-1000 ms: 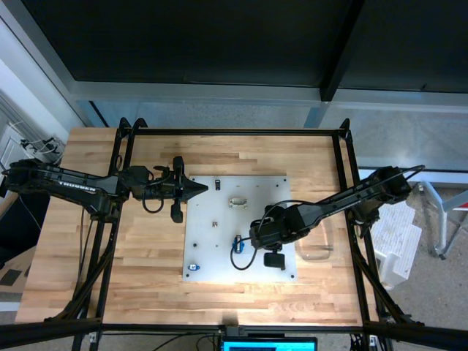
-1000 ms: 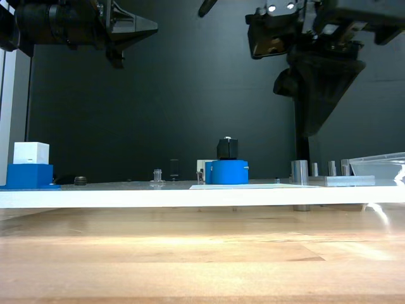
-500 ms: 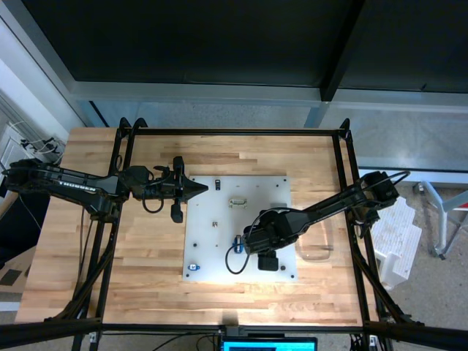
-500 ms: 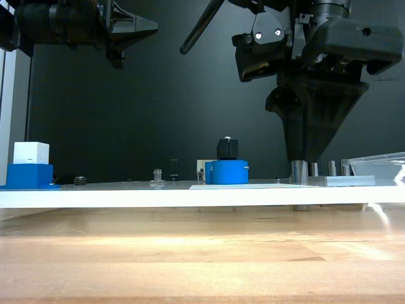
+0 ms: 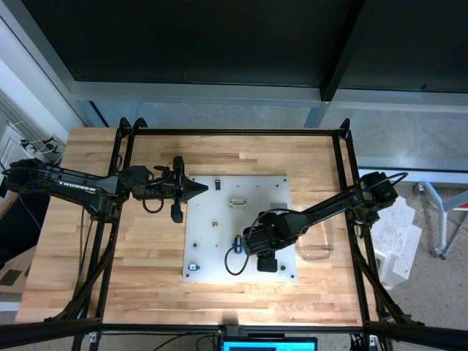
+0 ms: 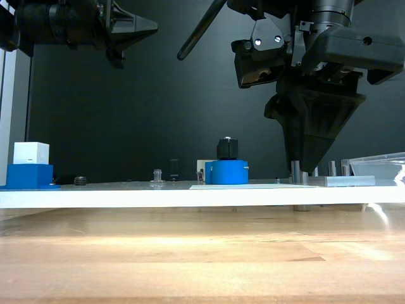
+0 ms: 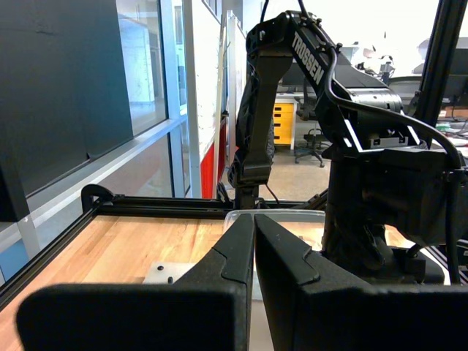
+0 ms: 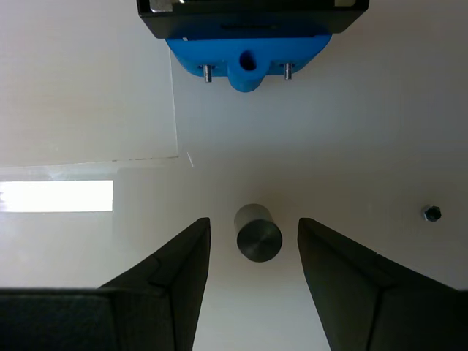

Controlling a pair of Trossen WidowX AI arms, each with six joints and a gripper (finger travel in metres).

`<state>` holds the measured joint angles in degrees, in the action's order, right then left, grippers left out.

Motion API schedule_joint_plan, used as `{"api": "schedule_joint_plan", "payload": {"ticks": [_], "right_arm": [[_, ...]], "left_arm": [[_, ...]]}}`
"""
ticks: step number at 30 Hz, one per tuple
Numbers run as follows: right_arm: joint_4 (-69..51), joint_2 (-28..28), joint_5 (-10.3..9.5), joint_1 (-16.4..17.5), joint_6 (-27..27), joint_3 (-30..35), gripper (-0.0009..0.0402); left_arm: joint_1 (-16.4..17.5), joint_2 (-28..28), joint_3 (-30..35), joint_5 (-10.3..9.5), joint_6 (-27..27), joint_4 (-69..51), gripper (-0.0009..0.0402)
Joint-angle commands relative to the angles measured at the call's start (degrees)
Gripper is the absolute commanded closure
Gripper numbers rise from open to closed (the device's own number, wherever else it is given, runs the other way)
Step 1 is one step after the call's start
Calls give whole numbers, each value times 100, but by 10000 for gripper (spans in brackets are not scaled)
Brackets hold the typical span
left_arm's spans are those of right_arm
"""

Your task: Remove the 16mm cylinder and place in the container

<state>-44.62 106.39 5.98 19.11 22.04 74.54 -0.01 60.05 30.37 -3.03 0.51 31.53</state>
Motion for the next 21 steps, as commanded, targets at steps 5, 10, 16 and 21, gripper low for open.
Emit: {"api": "schedule_joint_plan", "payload": {"ticks": [5,10,16,21], "right_arm": [[90,2,0,2,-15,-68,256],[162,2,0,2,-28,-103,280],[164,2,2,0,-44,-103,322],[162,2,2,0,-42,-103,362]], "left_arm": [[2,2,0,2,0,2,393],[0,2,0,2,0,2,393],[0,2,0,2,0,2,393],[2,2,0,2,0,2,393]]}}
